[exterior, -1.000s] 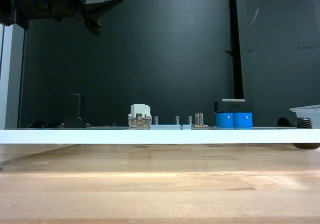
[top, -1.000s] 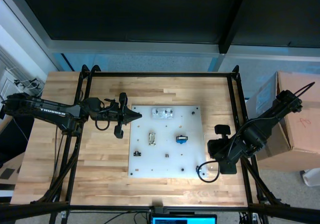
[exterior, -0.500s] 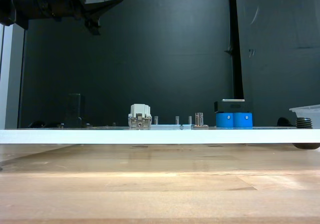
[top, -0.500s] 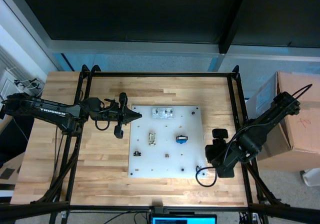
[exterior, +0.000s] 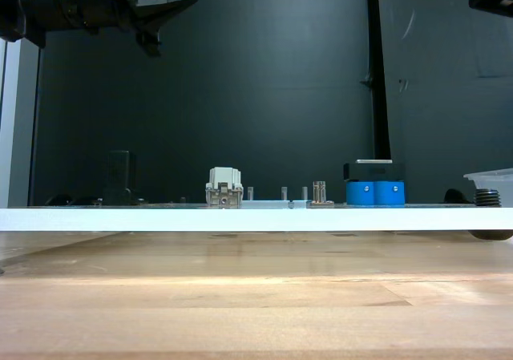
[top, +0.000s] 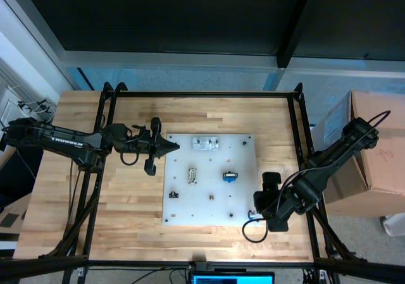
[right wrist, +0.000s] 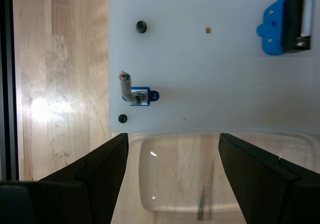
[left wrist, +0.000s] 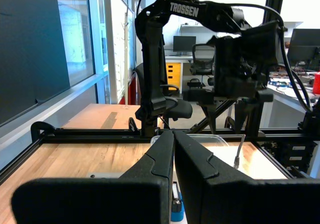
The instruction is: Remove the RJ45 connector from the taskboard and place in the container
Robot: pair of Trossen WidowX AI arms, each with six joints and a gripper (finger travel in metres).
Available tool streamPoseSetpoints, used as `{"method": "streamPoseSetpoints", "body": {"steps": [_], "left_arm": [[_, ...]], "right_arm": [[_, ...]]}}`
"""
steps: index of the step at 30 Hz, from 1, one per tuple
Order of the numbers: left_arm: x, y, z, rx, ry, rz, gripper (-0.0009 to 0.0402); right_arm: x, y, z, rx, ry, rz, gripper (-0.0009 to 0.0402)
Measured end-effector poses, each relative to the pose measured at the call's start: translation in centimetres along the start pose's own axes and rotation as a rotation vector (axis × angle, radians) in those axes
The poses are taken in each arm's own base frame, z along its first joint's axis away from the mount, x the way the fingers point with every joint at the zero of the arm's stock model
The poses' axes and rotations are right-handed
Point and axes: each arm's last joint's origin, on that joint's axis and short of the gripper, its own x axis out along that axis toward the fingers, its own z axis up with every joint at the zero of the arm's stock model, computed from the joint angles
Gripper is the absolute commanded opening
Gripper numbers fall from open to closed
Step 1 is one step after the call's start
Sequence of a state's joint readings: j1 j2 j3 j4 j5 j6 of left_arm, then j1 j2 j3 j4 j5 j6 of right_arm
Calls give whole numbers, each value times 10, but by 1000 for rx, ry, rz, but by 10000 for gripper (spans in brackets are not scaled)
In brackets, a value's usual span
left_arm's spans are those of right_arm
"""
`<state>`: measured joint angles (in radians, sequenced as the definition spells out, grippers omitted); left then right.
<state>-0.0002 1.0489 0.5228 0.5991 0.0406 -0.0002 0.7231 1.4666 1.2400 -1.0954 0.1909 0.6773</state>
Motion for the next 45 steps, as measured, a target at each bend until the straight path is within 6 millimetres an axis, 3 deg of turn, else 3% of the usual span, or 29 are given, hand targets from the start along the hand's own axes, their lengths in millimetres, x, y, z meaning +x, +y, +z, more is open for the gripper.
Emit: {"method": "streamPoseSetpoints", "body": {"steps": [27,45], "left_arm": [[0,0,0,0,0,0,0],[0,0,0,0,1,0,0]], "right_arm": [[51,24,9,-7,44,2,251],[60,29,10,-6,33,12,251]]}}
